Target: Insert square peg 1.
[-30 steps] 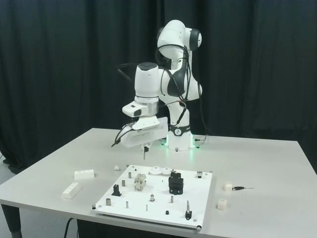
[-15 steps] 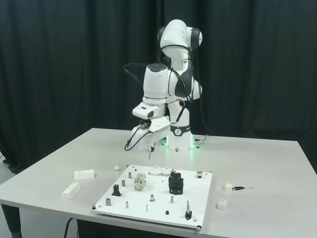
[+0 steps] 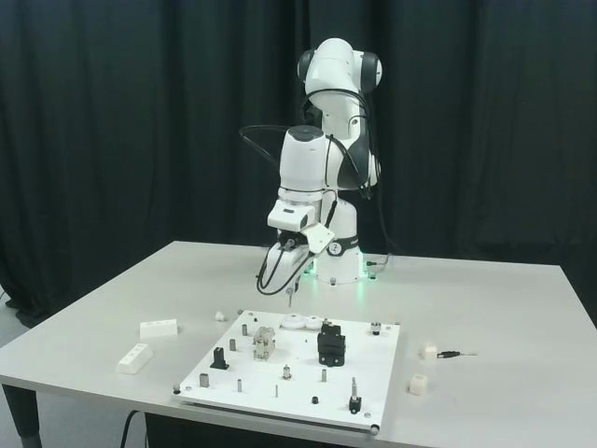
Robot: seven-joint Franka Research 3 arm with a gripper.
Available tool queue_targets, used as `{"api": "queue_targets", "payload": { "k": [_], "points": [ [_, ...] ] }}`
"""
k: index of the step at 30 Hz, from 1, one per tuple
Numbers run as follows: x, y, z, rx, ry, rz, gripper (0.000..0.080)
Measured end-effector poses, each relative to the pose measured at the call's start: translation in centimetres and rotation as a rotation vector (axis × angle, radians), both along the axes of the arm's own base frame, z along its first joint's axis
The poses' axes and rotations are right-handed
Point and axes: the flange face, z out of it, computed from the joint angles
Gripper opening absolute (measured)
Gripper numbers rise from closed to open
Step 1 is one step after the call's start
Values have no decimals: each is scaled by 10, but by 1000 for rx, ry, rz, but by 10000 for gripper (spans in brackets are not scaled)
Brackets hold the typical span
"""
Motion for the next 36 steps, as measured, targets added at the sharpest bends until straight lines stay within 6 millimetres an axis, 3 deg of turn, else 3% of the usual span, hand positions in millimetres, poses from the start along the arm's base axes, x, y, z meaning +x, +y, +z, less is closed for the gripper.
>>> {"api": "queue_targets", "payload": {
  "k": [17,36],
  "points": [
    [-15,-5,-17,59,-48,25,30],
    [-11,-7,-37,103,-85,124,30]
  ]
}}
